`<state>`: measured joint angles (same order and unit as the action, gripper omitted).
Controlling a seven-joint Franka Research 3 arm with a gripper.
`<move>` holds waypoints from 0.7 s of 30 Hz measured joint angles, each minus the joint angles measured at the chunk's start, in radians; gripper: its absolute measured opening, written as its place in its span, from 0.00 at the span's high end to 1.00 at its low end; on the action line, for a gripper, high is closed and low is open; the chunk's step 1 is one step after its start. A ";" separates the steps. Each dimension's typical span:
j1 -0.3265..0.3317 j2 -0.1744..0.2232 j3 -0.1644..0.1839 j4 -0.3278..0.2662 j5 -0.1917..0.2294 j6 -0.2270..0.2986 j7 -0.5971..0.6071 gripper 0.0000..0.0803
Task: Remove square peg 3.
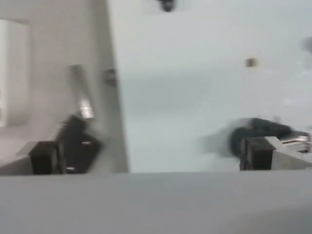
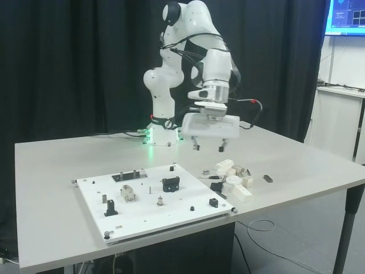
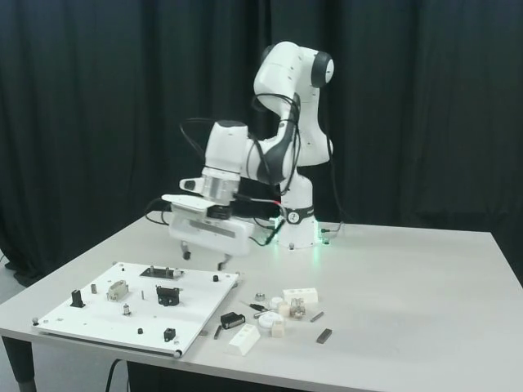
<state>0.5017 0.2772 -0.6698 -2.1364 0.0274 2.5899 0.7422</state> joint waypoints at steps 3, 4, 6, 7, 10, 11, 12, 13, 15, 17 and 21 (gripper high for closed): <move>-0.030 -0.001 0.000 0.005 -0.004 -0.009 -0.024 0.00; -0.041 -0.001 0.000 0.006 -0.004 -0.010 -0.037 0.00; -0.062 -0.001 0.000 0.008 -0.006 -0.011 -0.064 0.00; -0.071 -0.001 0.000 0.008 -0.006 -0.011 -0.076 0.00; -0.102 -0.001 0.000 0.009 -0.006 -0.011 -0.109 0.00; -0.113 -0.001 0.000 0.009 -0.006 -0.011 -0.119 0.00; -0.123 -0.001 0.000 0.010 -0.006 -0.011 -0.128 0.00; -0.133 -0.001 0.000 0.010 -0.006 -0.011 -0.140 0.00; -0.153 0.000 0.000 0.012 -0.006 -0.011 -0.163 0.00; -0.172 0.001 0.000 0.015 -0.006 -0.011 -0.184 0.00; -0.210 0.006 0.001 0.022 -0.006 -0.006 -0.219 0.00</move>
